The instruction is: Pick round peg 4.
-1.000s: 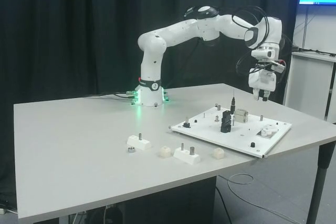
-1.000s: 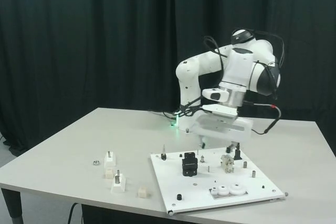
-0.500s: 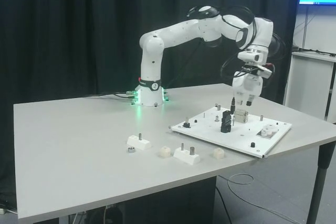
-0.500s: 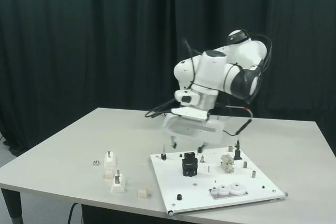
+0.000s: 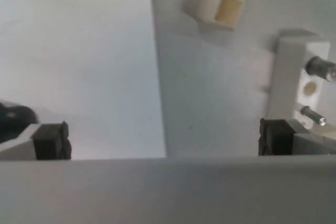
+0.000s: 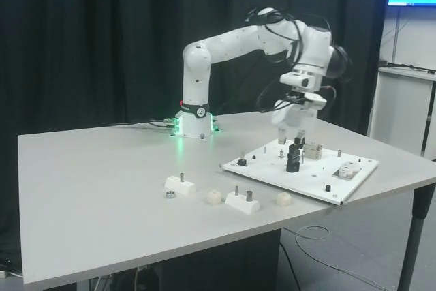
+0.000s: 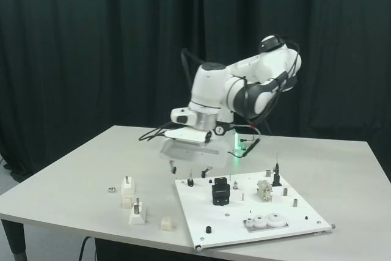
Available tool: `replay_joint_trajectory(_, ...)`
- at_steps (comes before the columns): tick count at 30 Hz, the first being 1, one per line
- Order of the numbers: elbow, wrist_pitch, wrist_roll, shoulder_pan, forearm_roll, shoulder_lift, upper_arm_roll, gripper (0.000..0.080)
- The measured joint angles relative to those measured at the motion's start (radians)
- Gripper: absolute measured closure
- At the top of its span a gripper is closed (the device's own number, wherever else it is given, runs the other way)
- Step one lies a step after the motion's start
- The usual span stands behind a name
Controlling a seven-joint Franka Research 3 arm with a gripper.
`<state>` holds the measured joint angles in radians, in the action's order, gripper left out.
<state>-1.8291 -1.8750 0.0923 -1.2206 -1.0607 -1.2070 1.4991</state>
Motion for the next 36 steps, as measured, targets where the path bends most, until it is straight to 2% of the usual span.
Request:
replay_joint_trajectory(9, -0.023, -0.004, 0.117, 0.079, -0.081, -0.012, 0.0, 0.0003)
replay_joint_trajectory(22, -0.007, -0.008, 0.219, 0.202, -0.226, -0.058, -0.006, 0.0003)
replay_joint_trajectory(36, 0.086, 0.003, 0.235, 0.329, -0.248, -0.07, -0.065, 0.0003)
